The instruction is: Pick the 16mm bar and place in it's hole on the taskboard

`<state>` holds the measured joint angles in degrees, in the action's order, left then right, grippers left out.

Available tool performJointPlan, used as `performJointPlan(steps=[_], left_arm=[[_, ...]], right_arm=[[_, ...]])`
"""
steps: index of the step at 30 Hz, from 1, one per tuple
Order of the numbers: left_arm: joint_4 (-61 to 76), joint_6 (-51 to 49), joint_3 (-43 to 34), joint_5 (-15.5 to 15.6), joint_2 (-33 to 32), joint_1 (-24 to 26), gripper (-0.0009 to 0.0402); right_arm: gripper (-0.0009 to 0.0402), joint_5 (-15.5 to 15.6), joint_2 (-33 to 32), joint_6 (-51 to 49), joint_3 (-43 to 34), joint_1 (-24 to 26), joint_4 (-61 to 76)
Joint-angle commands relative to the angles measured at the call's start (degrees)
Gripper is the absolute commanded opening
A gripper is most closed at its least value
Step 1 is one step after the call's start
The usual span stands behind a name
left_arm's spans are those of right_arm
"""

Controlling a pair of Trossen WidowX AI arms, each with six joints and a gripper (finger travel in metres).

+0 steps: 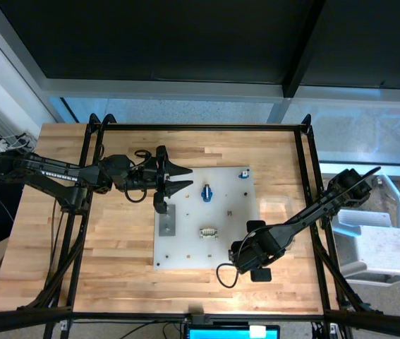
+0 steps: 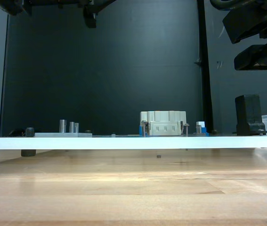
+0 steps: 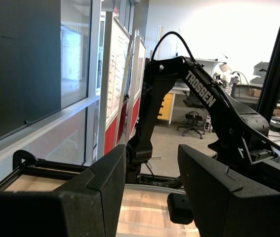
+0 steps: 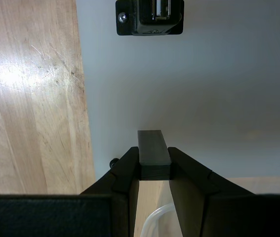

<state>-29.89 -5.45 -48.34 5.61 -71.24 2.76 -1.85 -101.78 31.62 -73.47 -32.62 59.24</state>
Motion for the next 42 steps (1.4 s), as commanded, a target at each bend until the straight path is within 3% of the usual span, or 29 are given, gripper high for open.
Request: performJointPlan(steps=[1,7,13,19,24,42], left_arm=[[0.00,0.00,-0.02,0.00,0.00,-0.02,0.0143],[0.00,0.00,-0.02,0.00,0.00,-0.02,0.0143],[0.00,0.00,-0.02,0.00,0.00,-0.02,0.0143],[0.00,0.00,-0.02,0.00,0.00,-0.02,0.0143],[0.00,0.00,-0.02,0.00,0.00,-0.02,0.0143],[0.00,0.02,-0.02,0.00,0.00,-0.02,0.0143]], right_arm=[[0.0027,0.46,0.02,-0.13,0.07,-0.02,0.20],[0.0121,2.12,0.02,-0.11,-0.20,-0.02,0.26],[0.0221,1.86,0.04,-0.13,-1.79,-0.04,2.71],[0.0286,1.84,0.22,-0.15,-4.46,-0.04,5.73],[0.0303,1.84,0.24,-0.17,-6.54,-0.04,8.44],[0.0302,1.88,0.26,-0.55,-7.56,-0.04,9.31]])
